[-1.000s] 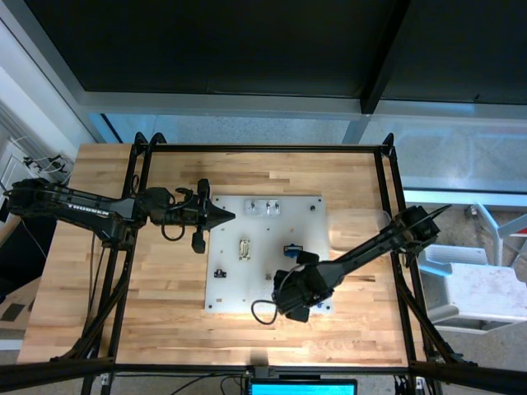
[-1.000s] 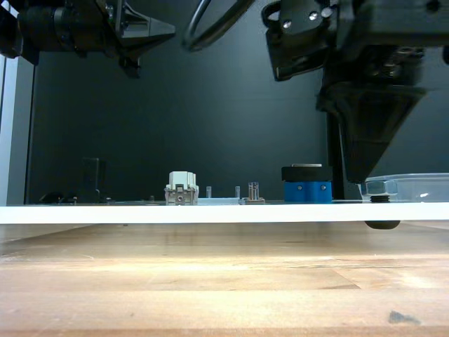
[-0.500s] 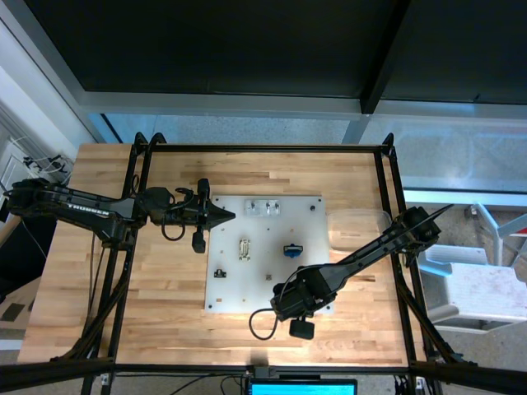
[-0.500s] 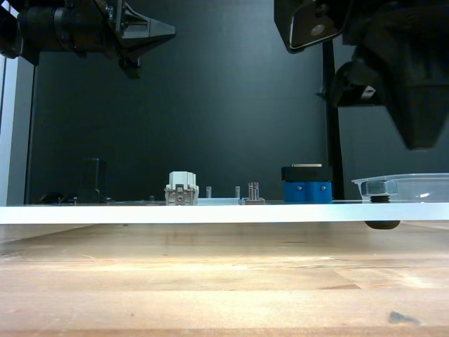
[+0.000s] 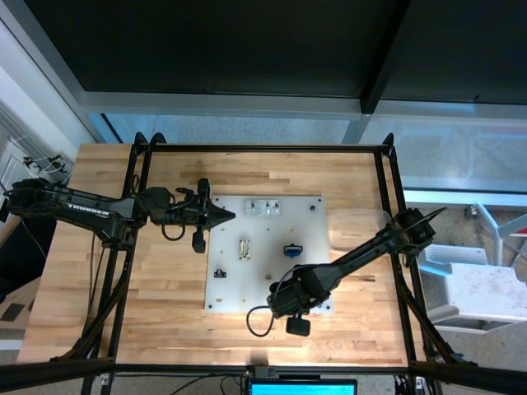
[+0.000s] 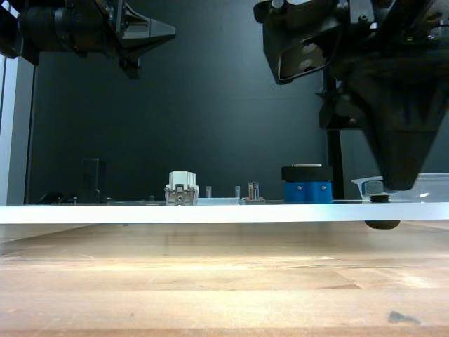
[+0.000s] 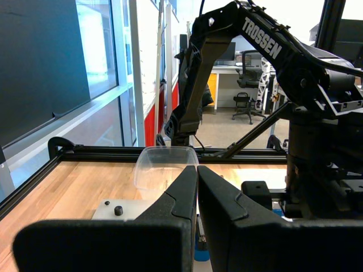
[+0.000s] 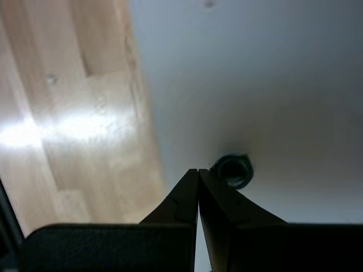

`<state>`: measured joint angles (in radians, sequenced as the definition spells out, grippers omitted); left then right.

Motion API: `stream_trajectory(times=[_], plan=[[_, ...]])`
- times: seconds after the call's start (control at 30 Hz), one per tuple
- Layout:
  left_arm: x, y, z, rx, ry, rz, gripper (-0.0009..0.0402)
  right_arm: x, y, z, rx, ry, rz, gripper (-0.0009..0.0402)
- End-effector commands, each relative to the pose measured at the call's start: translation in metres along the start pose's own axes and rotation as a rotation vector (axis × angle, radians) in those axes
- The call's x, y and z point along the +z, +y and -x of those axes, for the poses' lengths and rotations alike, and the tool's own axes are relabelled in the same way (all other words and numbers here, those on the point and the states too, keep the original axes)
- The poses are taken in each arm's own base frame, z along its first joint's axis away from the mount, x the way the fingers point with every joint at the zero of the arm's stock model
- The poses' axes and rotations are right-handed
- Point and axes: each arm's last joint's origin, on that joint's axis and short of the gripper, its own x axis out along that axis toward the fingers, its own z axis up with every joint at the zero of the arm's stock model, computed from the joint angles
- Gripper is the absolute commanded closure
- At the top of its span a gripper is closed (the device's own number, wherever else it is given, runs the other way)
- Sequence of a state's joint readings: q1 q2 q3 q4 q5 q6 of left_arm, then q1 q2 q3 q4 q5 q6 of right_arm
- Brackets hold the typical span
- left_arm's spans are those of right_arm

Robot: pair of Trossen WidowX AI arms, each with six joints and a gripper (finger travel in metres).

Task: Unfasten the M12 fastener and place in the container

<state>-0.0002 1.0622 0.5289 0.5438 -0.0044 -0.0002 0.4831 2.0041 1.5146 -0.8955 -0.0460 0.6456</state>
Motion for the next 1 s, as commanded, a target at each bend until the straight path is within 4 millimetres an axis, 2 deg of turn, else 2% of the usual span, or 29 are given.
stream_trajectory(times=[0.03,0.7,0.87,1.0], plan=[[0.0002,0.0000,0.0000,0.000,-0.001,0.000,0.0393,-0.0004,-0.0017,-0.0004,-0.028,-0.003,-0.003,0.0393],[0.0002,0.0000,0.0000,0.000,-0.001,0.000,0.0393,-0.0011,-0.0048,-0.0004,-0.050,0.010,-0.008,0.0393],[0.0002,0.0001,0.0000,0.000,-0.001,0.000,0.0393,-0.0022,-0.0111,0.0032,-0.213,-0.047,-0.070,0.0393],[0.0002,0.0000,0.0000,0.000,-0.001,0.000,0.0393,-0.0013,-0.0109,0.0054,-0.229,-0.067,-0.087,0.0393]])
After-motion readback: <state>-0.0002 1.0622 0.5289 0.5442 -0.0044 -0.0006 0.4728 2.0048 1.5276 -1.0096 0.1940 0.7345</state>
